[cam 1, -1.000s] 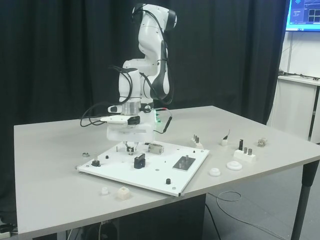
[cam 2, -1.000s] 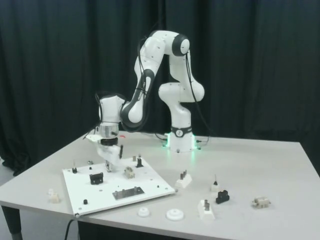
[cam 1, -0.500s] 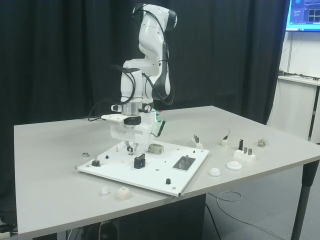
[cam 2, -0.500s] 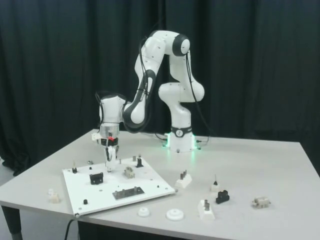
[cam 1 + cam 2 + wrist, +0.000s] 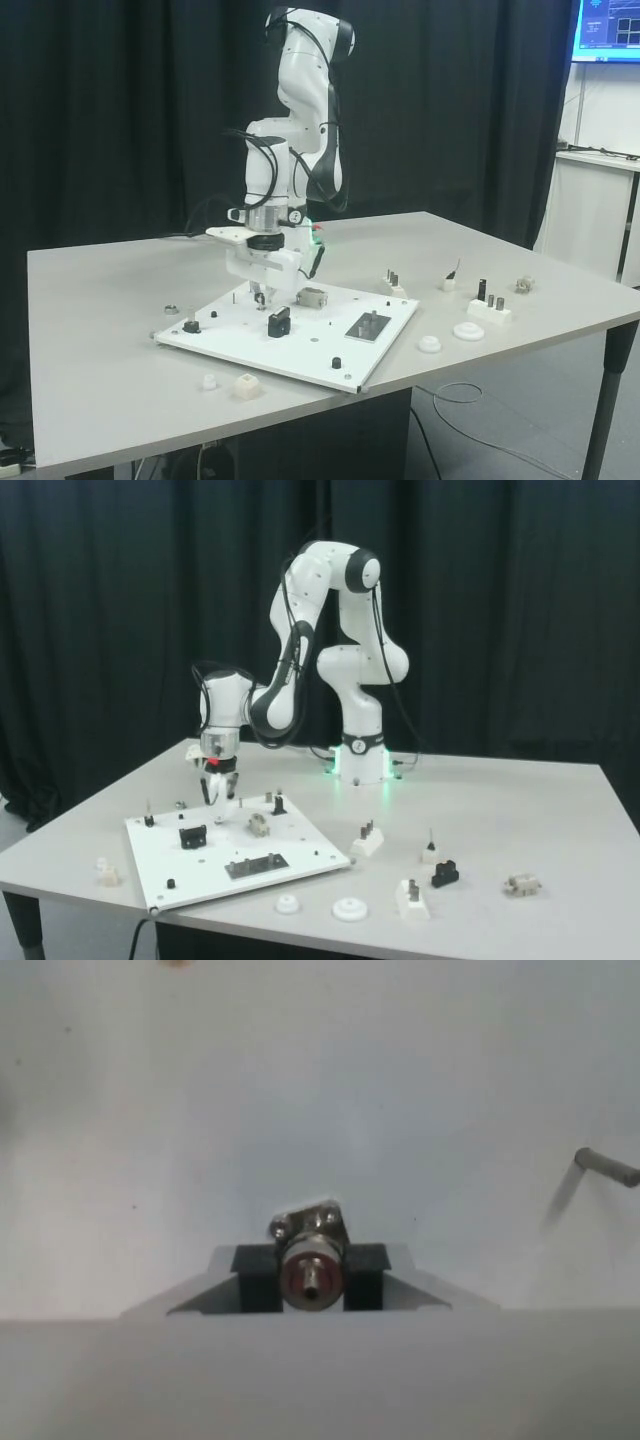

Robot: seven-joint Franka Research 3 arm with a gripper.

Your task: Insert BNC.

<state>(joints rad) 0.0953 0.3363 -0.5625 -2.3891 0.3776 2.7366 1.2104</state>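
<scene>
Look at the wrist view first: you see the BNC connector (image 5: pixel 309 1272) just below the middle of the frame, held between the two black fingers (image 5: pixel 256 1278), which close on it from either side. Its metal barrel faces the camera, and its small flange with two screws shows just above it. Behind it lies the white board (image 5: pixel 320 1090), with a thin metal pin (image 5: pixel 606 1167) at the right edge of the frame.

In the first room view, you find the gripper (image 5: pixel 260 293) left of centre, pointing straight down over the far part of the white board (image 5: pixel 380 340), low above its surface; you cannot tell whether the connector touches it. A small metal block (image 5: pixel 313 296) sits just right of the gripper, and a black block (image 5: pixel 278 322) lies nearer the camera, below it in the frame.

In the second room view, you see the gripper (image 5: pixel 216 789) at centre left above the board (image 5: pixel 300 865), on the grey worktop (image 5: pixel 520 810). Loose white and black parts lie on the worktop in the lower right.
</scene>
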